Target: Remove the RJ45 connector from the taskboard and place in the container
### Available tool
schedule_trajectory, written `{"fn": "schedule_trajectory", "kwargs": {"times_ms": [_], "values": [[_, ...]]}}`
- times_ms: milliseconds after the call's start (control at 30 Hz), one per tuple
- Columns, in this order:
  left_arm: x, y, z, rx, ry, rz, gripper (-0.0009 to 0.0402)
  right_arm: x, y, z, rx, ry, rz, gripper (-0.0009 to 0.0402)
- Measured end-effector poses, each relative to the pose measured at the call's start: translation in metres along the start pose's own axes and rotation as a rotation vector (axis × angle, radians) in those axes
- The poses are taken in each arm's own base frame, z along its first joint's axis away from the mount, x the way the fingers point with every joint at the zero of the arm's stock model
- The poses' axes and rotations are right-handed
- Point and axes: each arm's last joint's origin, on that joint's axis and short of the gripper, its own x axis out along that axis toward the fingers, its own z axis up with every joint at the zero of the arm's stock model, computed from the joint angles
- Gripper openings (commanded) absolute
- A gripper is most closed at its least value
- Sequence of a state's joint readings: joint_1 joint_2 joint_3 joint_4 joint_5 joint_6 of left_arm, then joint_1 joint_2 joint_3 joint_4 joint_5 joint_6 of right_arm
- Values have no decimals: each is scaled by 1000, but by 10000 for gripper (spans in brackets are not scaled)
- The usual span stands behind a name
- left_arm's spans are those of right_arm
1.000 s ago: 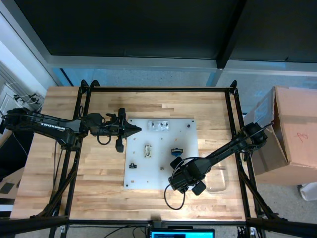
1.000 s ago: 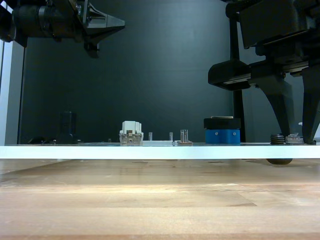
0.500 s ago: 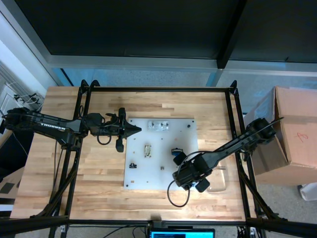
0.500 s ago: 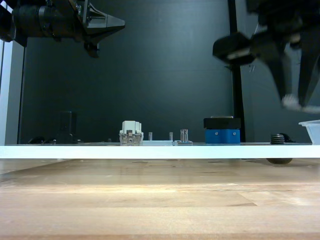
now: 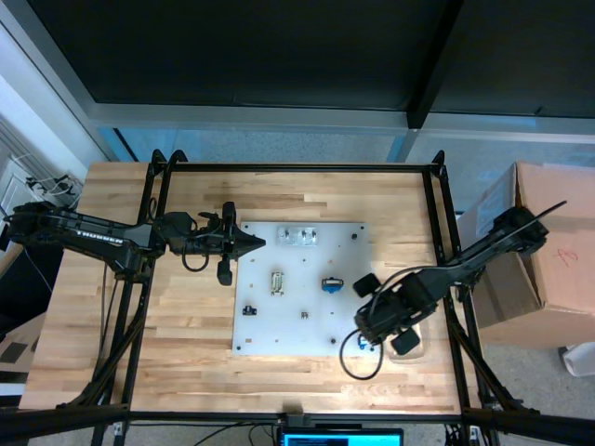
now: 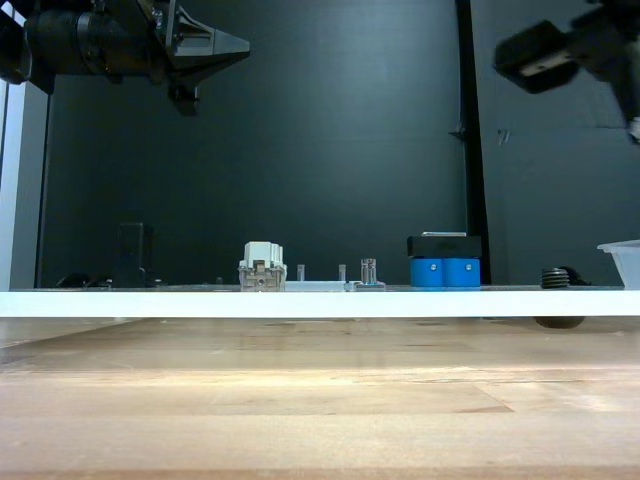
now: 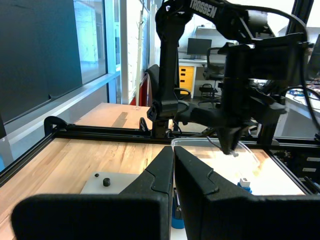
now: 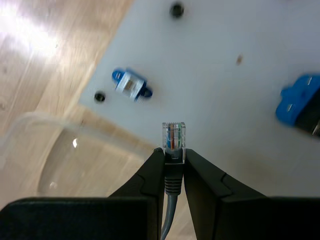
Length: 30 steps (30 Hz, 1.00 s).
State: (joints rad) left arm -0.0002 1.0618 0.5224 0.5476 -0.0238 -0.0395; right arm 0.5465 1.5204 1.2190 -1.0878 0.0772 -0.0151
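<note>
The left tool (image 5: 258, 242) is hanging high over the desk (image 5: 112, 372) at the left edge of the white taskboard (image 5: 279, 339), its fingers (image 7: 160, 172) pressed together on nothing and pointing inward across the board. Further right, a blue block (image 5: 332, 284) is sitting on the board. Beyond it, at the board's right edge, the right tool (image 8: 173, 156) is clamped on the RJ45 connector (image 8: 173, 135), gripping it by the grey boot with the clear plug standing out past the fingertips and the cable trailing behind. The connector is held in the air, clear of the board. A small blue-eared jack (image 8: 130, 85), probably its seat, is lying open below. The clear container (image 8: 90, 131) is resting on the desk just beside the board, and in the right wrist view the plug is lining up over the board's edge, at the container's rim and not over its hollow.

The carry looks nearly done. To finish well, the arm should be moving further right until the plug is over the middle of the container, then lowering before the fingers part, so the plug and its trailing cable are landing inside, not catching on the rim.
</note>
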Motion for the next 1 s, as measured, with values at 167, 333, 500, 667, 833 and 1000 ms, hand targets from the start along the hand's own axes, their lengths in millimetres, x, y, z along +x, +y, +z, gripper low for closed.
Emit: {"fn": "schedule_trajectory", "kwargs": {"times_ms": [167, 333, 500, 667, 833, 1000], "values": [[0, 0, 0, 0, 0, 0, 0, 5, 15, -26, 16, 29, 9, 2], [0, 0, 0, 0, 0, 0, 0, 12, 26, -47, 41, 60, 14, 20], [0, 0, 0, 0, 0, 0, 0, 17, 29, -54, 58, 73, 60, 89], [0, 0, 0, 0, 0, 0, 0, 17, 30, -55, 61, 71, 56, 166], [0, 0, 0, 0, 0, 0, 0, 17, 29, -55, 78, 72, 30, 207], [0, 0, 0, 0, 0, 0, 0, 14, 21, -55, 142, 53, 25, 201]]}}
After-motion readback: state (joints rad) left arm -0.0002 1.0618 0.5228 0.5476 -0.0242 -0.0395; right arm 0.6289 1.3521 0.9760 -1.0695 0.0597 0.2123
